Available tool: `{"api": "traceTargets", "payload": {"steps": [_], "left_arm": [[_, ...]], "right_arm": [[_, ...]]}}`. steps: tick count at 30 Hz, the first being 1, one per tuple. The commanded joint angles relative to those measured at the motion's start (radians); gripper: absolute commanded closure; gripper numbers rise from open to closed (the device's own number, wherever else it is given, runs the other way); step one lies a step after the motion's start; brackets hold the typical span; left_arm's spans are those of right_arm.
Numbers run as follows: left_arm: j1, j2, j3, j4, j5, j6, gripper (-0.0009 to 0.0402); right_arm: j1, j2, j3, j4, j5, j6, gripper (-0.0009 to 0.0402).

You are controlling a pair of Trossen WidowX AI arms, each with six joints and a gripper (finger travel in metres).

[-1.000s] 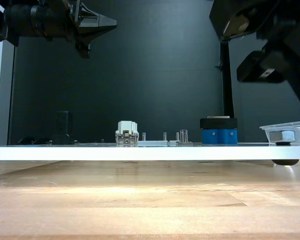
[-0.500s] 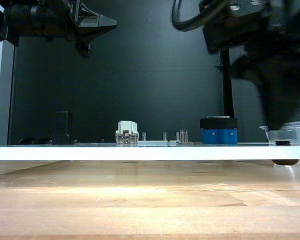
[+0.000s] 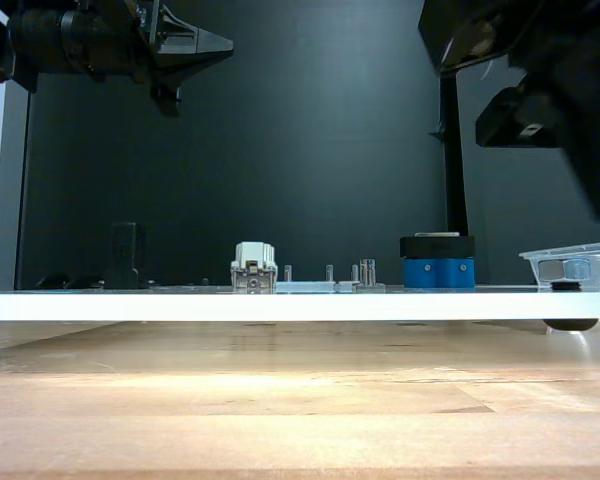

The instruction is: Unfasten the M12 nut and place it in the container

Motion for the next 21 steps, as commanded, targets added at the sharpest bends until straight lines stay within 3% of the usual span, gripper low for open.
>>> {"api": "traceTargets", "payload": {"steps": [1, 15, 16, 19, 21], "left_arm": [[0.000, 0.000, 0.000, 0.000, 0.000, 0.000, 0.0393], [0.000, 0.000, 0.000, 0.000, 0.000, 0.000, 0.0393], [0.000, 0.000, 0.000, 0.000, 0.000, 0.000, 0.0393], [0.000, 0.000, 0.000, 0.000, 0.000, 0.000, 0.0393], [0.000, 0.000, 0.000, 0.001, 0.000, 0.000, 0.0393]], "right_arm": [[0.000, 0.011, 0.000, 0.034, -0.048, -0.030, 0.0393], [-0.007, 0.058, -0.010, 0.084, -0.042, -0.090, 0.0393], [-0.008, 0.056, -0.009, 0.073, -0.003, -0.097, 0.0393], [-0.008, 0.037, -0.004, -0.008, 0.240, -0.026, 0.0393], [-0.009, 0.021, 0.002, -0.047, 0.290, -0.028, 0.0393]]}}
